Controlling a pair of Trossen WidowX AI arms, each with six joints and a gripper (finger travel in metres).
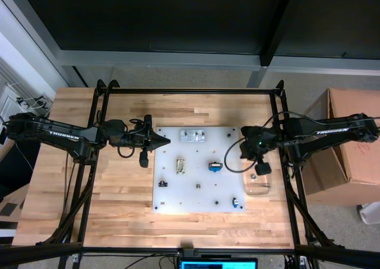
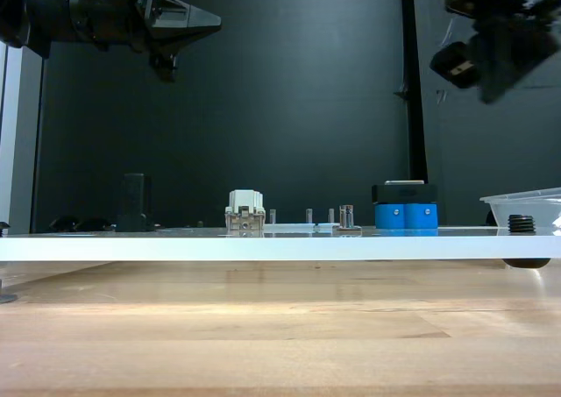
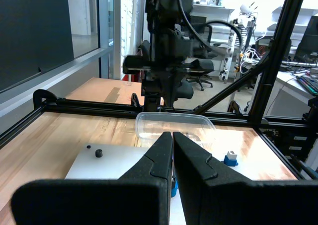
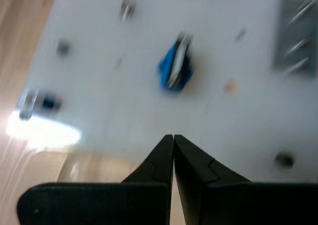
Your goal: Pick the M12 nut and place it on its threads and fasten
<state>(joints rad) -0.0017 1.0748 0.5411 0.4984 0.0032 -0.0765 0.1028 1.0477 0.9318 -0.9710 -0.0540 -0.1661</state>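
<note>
The black ribbed stud [image 2: 521, 224] stands bare on the white board [image 1: 178, 199], its ribs showing in the low view. A small silvery nut [image 1: 252, 176] appears to lie free in the clear tray [image 1: 259, 189] just off the board's right edge. My right gripper [image 1: 244, 151] hovers high above the board's right edge, beyond the tray. Its fingers [image 4: 173, 138] are shut with nothing between them. My left gripper [image 1: 167, 141] hangs high above the board's far left edge, pointing right. It is shut and empty too [image 3: 173, 134].
The board carries a blue block [image 1: 215, 166], a cream connector [image 1: 180, 165], a grey fixture [image 1: 193, 136], a black post [image 1: 230, 135] at its far right corner and a blue part [image 1: 236, 203] near right. A black frame [image 1: 190, 91] rings the table. A cardboard box [image 1: 350, 144] stands right.
</note>
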